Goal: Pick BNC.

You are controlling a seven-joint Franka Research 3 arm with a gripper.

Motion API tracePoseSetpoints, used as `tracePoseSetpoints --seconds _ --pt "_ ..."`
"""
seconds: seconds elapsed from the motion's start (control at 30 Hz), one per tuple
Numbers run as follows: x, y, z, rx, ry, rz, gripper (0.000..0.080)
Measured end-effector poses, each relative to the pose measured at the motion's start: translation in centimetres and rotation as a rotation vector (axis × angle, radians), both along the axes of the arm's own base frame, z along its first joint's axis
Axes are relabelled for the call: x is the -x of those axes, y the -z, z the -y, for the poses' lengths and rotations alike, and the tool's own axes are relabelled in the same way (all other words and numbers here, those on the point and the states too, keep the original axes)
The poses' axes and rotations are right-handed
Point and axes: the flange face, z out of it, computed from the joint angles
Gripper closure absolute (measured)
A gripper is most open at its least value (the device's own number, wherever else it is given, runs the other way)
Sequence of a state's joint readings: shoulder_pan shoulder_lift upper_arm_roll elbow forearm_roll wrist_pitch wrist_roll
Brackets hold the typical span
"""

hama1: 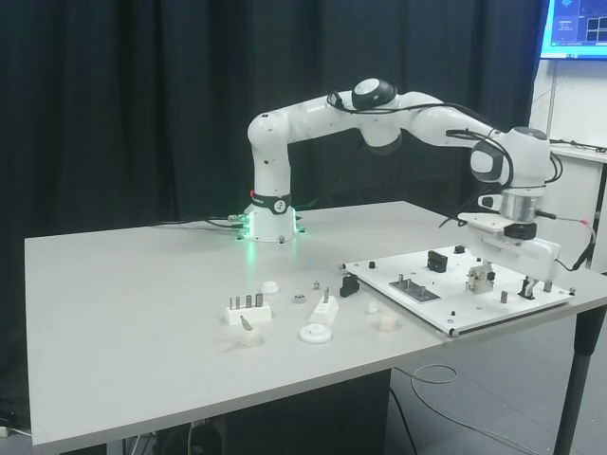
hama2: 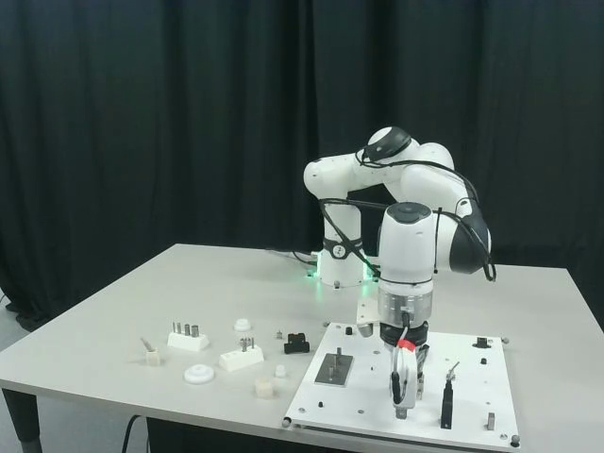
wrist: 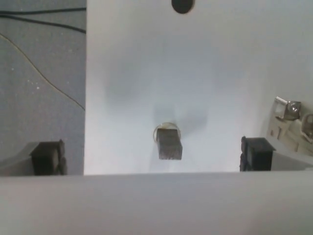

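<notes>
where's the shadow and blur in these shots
Wrist view: a soft shadow lies on the white board around the BNC connector, and the near grey band is out of focus. First room view: green glow at the arm's base.

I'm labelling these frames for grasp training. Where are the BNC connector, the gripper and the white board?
BNC connector point(wrist: 169, 142): wrist view, on its square grey body.
Gripper point(wrist: 151, 156): wrist view, midway between the two black fingers.
White board point(hama1: 493, 305): first room view, on a bare patch of its top.

White jointed arm point(hama1: 379, 118), black cables, green-lit base point(hama1: 268, 226)
</notes>
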State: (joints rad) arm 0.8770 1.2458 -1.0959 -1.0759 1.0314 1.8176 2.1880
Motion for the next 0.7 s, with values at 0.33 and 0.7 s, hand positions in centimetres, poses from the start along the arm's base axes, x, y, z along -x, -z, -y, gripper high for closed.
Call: tracePoseSetpoints --seconds 0.33,0.7 --pt "-0.02 -0.78 -0.20 0.019 -0.015 0.004 0.0010" --pt "0.05 -0.83 -0.23 0.043 -0.137 -0.008 0.0003"
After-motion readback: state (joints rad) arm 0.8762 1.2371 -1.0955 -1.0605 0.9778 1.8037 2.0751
